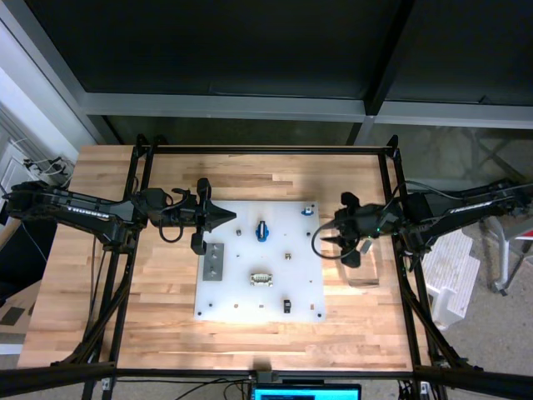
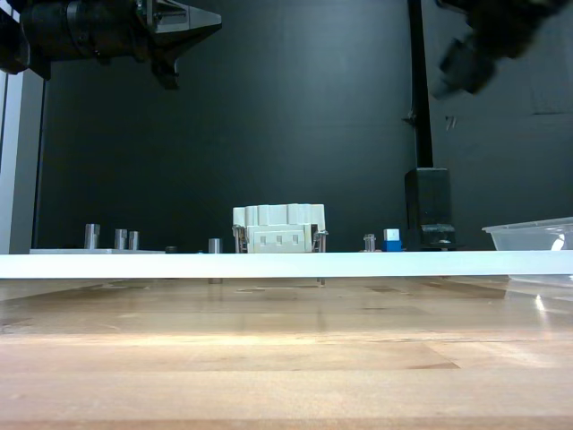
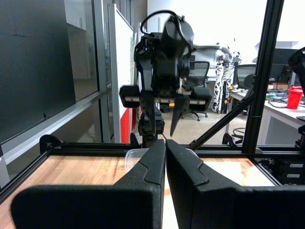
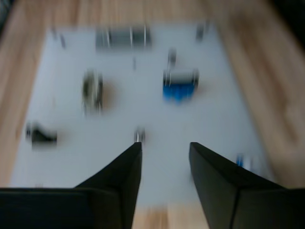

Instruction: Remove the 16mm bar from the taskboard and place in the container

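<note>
At the left, the left gripper (image 1: 231,218) hangs high above the far left edge of the taskboard (image 1: 241,292), its tip pointing to the right. Its two fingers are pressed together, with no gap and nothing between them. The taskboard, a white square plate, lies flat in the middle of the wooden table (image 1: 125,300). On the board, a grey block (image 1: 215,265) sits near the left edge. A blue knob (image 1: 262,231) and a metal connector (image 1: 261,279) sit near the centre. The 16mm bar (image 1: 287,257), a tiny grey peg, stands upright on the board just right of centre, between the knob and the connector. It is untouched. Further right, the right gripper (image 1: 326,240) is raised in the air over the board's right edge. Its fingers are spread apart and empty, pointing down towards the peg. The clear container (image 1: 366,271) rests on the table just beside the board's right edge, below the right arm.
</note>
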Available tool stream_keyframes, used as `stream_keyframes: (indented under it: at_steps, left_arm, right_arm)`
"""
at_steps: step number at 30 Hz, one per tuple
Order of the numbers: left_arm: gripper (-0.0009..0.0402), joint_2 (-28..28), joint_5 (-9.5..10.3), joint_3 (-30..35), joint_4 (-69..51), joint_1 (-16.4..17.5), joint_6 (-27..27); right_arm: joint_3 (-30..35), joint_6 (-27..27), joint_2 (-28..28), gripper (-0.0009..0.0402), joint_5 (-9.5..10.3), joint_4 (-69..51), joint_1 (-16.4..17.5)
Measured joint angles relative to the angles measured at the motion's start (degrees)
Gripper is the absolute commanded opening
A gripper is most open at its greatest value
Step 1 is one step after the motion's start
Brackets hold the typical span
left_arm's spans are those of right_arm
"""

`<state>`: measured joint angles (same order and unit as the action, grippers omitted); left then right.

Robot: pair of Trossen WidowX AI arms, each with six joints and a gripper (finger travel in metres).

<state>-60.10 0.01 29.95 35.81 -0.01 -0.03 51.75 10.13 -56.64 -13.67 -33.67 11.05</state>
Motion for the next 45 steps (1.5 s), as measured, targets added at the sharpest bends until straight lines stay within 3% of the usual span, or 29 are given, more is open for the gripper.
stream_keyframes:
  at_steps: [2, 6, 10, 16, 22, 25, 45]
  left_arm:
    - [0.0000, 0.0, 0.02, 0.0, 0.0, 0.0, 0.0]
    - [0.0000, 0.0, 0.02, 0.0, 0.0, 0.0, 0.0]
    - [0.0000, 0.0, 0.02, 0.0, 0.0, 0.0, 0.0]
    - [0.0000, 0.0, 0.02, 0.0, 0.0, 0.0, 0.0]
    - [0.0000, 0.0, 0.02, 0.0, 0.0, 0.0, 0.0]
    - [0.0000, 0.0, 0.02, 0.0, 0.0, 0.0, 0.0]
    - [0.0000, 0.0, 0.00, 0.0, 0.0, 0.0, 0.0]
  right_arm:
    - [0.0, -2.4, 0.0, 0.0083, 1.36, 5.5, -2.2]
    - [-0.9, -6.6, 0.0, 0.0037, 8.68, 15.6, -7.5]
    - [-3.1, -9.0, 0.0, -0.0003, 11.96, 25.6, -10.5]
    - [-8.1, -10.0, 0.0, -0.0002, 13.88, 40.3, -11.1]
    - [-12.8, -10.0, 0.0, 0.0000, 14.23, 49.4, -12.5]
    - [-14.7, -10.0, 0.0, 0.0000, 16.28, 52.7, -13.1]
    - [-17.2, -10.1, 0.0, 0.0000, 16.33, 53.6, -13.1]
